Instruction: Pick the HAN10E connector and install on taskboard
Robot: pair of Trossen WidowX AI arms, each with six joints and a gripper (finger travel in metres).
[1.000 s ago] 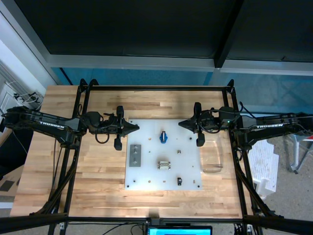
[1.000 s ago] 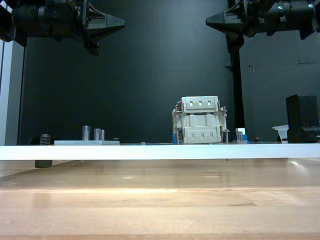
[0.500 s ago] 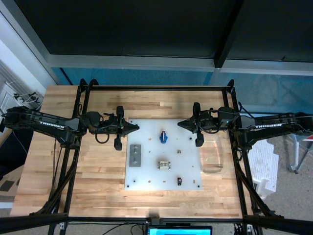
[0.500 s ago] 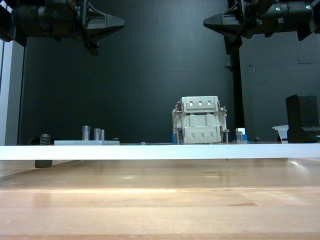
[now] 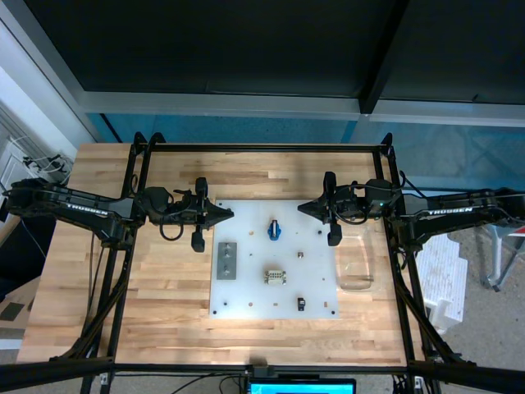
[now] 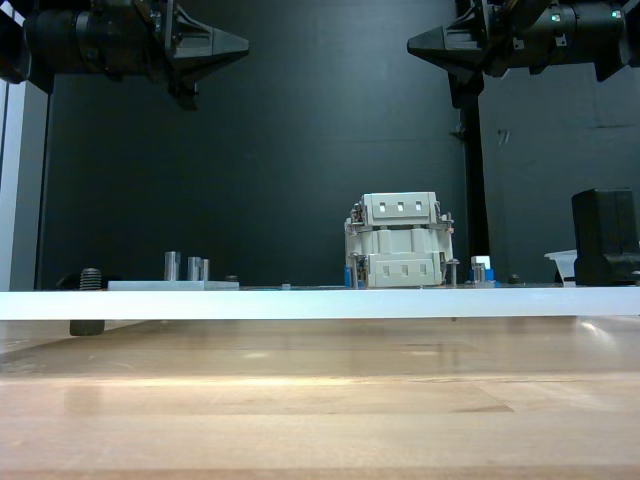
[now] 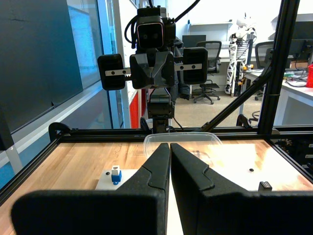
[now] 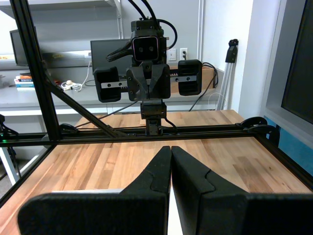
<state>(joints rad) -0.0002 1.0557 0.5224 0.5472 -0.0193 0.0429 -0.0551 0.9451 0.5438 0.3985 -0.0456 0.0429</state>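
The beige-grey HAN10E connector (image 5: 275, 277) (image 6: 399, 241) stands upright on the white taskboard (image 5: 246, 295) (image 6: 250, 303), a little below its middle. My left gripper (image 5: 230, 213) (image 6: 244, 44) (image 7: 170, 147) hovers shut above the board's upper left corner, pointing right. High over the board's upper right corner, my right gripper (image 5: 300, 208) (image 6: 411, 44) (image 8: 171, 149) is shut too and points left. Both hold nothing and stay well away from the connector.
On the board also sit a grey block with two holes (image 5: 225, 260), a small blue part (image 5: 274, 229) and a small black part (image 5: 301, 304). A clear plastic tray (image 5: 359, 261) lies right of the board, under the right arm. Black frame rails border the wooden table.
The right gripper has shifted slightly to the left, toward the board's middle. The left arm and the connector have not moved.
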